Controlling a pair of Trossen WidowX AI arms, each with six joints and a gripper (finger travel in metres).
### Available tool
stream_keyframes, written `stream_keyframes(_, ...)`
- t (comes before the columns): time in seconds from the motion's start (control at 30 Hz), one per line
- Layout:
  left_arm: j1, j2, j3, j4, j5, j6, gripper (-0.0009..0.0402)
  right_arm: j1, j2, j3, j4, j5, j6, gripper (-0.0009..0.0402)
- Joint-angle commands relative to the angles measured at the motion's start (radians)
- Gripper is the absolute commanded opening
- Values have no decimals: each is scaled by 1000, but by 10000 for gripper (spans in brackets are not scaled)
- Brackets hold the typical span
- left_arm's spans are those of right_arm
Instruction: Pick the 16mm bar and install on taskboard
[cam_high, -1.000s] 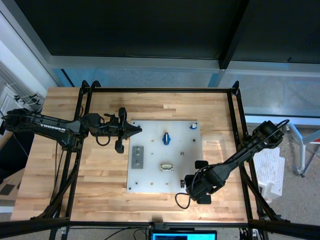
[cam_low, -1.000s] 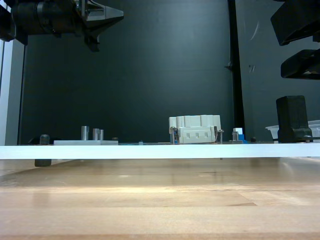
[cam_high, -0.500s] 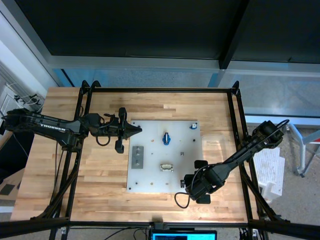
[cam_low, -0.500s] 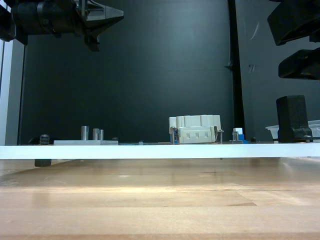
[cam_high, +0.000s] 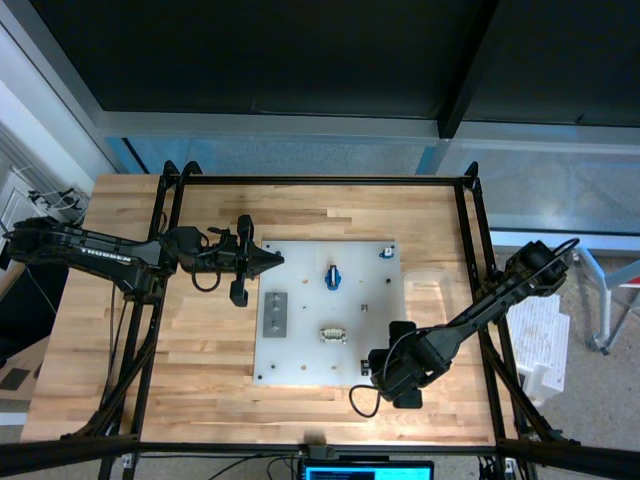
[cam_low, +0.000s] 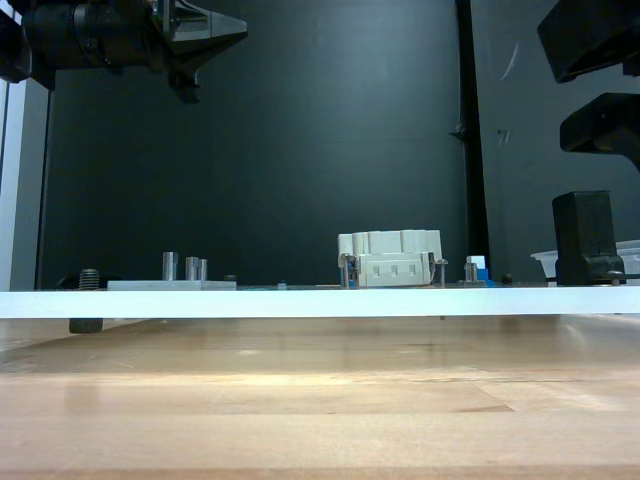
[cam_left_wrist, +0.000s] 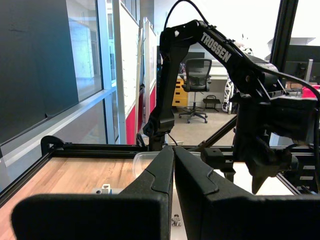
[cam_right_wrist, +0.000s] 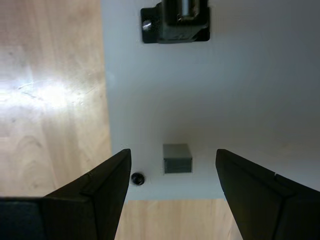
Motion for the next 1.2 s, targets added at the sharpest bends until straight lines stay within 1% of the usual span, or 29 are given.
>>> stream_keyframes(0.03,0,0,0,0,0,0,0,0,-20,1,-8,-16,-5,247)
stream_keyframes(0.17,0,0,0,0,0,0,0,0,-47,3,-31,-16,-2,253)
stream_keyframes(0.23,0,0,0,0,0,0,0,0,-53,20,-71,8,-2,254)
stream_keyframes(0.27,0,0,0,0,0,0,0,0,-56,31,-92,11,-3,255)
stream_keyframes(0.47,0,0,0,0,0,0,0,-1,-74,74,-145,8,-6,256)
stream_keyframes(0.53,0,0,0,0,0,0,0,-1,-76,89,-171,11,-6,256)
stream_keyframes(0.63,0,0,0,0,0,0,0,-1,-83,112,-201,25,-6,256)
stream_keyframes(0.97,0,0,0,0,0,0,0,-1,-104,185,-282,35,-6,256)
stream_keyframes(1.2,0,0,0,0,0,0,0,-1,-103,187,-288,34,-6,256)
